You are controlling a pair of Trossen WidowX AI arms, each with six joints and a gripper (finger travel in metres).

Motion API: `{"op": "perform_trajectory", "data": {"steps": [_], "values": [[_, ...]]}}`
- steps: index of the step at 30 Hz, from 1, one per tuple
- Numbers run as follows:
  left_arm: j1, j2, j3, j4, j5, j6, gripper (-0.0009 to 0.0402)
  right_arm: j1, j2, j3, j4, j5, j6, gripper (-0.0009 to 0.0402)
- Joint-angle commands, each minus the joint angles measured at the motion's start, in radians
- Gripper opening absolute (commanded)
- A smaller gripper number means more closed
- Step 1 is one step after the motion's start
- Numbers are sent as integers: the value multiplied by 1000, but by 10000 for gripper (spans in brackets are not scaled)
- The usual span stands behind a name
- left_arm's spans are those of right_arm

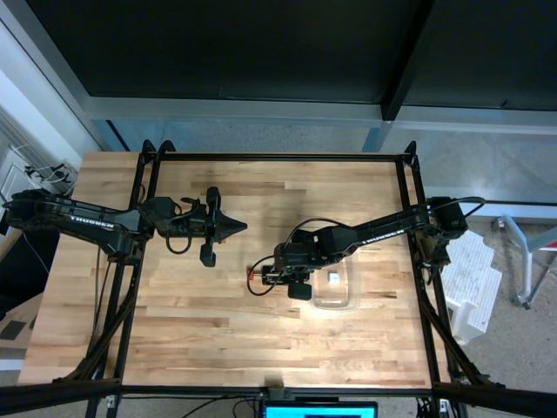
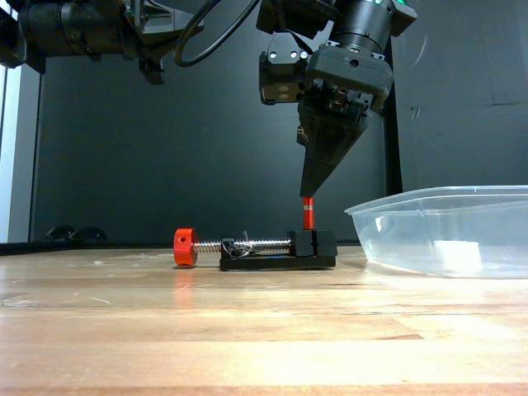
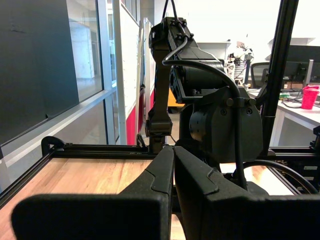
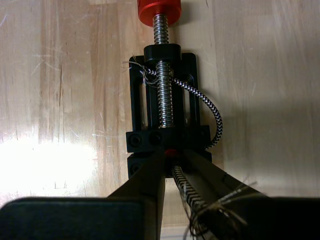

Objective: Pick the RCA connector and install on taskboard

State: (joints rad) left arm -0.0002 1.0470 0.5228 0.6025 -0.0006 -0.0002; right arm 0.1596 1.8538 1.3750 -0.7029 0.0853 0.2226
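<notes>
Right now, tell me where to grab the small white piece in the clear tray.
I'd take the white piece across its opposite sides, coming straight down: it lies on the floor of the clear tray, whose walls block a sideways approach. The right gripper, beside the tray, is shut on a red plug; the left gripper hangs far off, shut.

Only one readable text: TROSSEN lettering (image 1: 87,221), white capitals along the black link of the left arm (image 1: 52,211) in the high view, soft but legible. That link runs to the left gripper (image 1: 237,227), fingers pressed together, over the left half of the table (image 1: 218,340). The right arm (image 1: 413,218) carries a similar whitish print strip (image 1: 383,229), too small to read. It runs to the right gripper (image 2: 308,190), clamped on a red-banded pin (image 2: 308,214) above the taskboard (image 2: 276,252). Low and wrist views: nothing legible
</notes>
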Motion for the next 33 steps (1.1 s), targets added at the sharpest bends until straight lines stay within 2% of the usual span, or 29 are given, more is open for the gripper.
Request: {"op": "perform_trajectory", "data": {"steps": [1, 9, 15, 26, 33], "values": [[0, 0, 0, 0, 0, 0, 0, 0, -10, 2, 5, 2, 0, 84], [0, 0, 0, 0, 0, 0, 0, 0, -39, 2, -2, 1, 0, 138], [0, 0, 0, 0, 0, 0, 0, 3, -91, 2, -63, 0, 0, 159], [0, 0, 0, 0, 0, 0, 0, 11, -206, -7, -133, 0, -1, 147], [0, 0, 0, 0, 0, 0, 0, 11, -224, -19, -141, 0, -4, 137]]}}
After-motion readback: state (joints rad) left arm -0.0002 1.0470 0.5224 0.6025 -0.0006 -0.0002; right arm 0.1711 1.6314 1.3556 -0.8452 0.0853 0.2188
